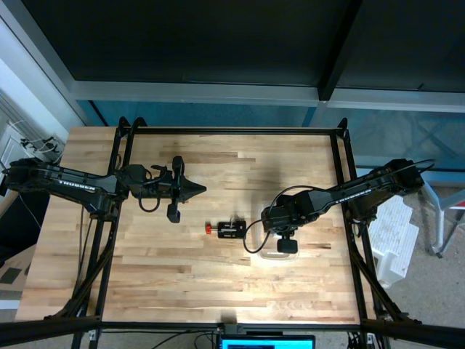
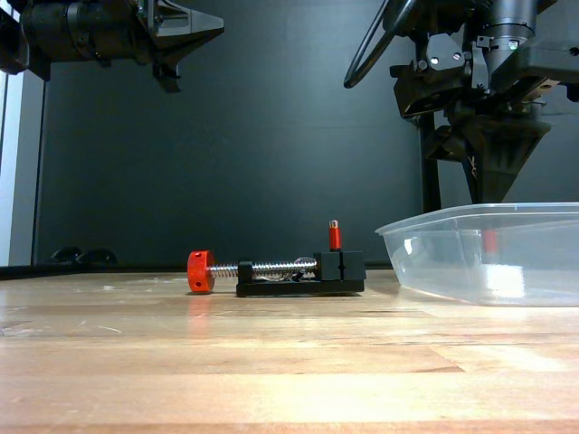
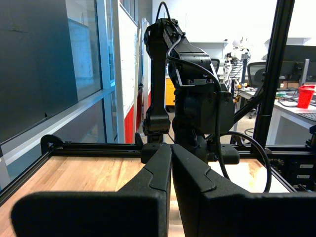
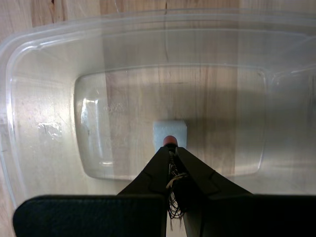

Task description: Pick the rca connector and install on the hub

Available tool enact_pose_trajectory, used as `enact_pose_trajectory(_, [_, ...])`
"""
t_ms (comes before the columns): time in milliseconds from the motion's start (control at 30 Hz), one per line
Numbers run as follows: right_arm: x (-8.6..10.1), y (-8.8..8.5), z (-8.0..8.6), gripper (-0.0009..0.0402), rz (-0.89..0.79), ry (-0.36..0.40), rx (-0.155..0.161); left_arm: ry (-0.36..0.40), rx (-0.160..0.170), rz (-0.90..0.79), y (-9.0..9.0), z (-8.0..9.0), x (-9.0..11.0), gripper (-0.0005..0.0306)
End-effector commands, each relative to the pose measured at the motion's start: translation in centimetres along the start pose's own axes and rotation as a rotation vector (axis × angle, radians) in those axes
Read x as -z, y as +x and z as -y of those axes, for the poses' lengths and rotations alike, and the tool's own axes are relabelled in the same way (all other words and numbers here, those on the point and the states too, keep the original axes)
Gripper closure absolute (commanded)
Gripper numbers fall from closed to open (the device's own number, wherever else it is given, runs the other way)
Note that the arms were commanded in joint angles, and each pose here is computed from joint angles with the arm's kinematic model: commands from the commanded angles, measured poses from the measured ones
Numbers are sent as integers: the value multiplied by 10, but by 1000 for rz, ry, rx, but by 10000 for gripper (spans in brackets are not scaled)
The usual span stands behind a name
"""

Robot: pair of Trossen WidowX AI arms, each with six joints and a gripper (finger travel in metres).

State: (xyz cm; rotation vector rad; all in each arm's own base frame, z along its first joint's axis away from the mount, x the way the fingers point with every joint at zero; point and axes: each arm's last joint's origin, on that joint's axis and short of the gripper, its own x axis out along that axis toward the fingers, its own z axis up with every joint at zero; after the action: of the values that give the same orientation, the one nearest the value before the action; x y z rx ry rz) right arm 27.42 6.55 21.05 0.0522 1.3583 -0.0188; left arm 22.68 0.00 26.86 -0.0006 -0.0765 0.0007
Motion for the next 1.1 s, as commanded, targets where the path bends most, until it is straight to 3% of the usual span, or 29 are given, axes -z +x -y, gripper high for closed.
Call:
enact_pose_trajectory(33, [0, 0, 0, 393, -1, 0, 1, 0, 0, 0, 0, 0, 0, 300])
enact_pose_trajectory(667, [4, 4, 1, 393, -17, -1, 6, 0, 0, 0, 0, 0, 0, 300])
enact_pose_trajectory(833, [4, 5, 1, 393, -8, -2, 30, 0, 0, 0, 0, 0, 0, 300])
enact_pose_trajectory(1100, [2, 5, 1, 393, 8, -3, 20, 0, 0, 0, 0, 0, 0, 300])
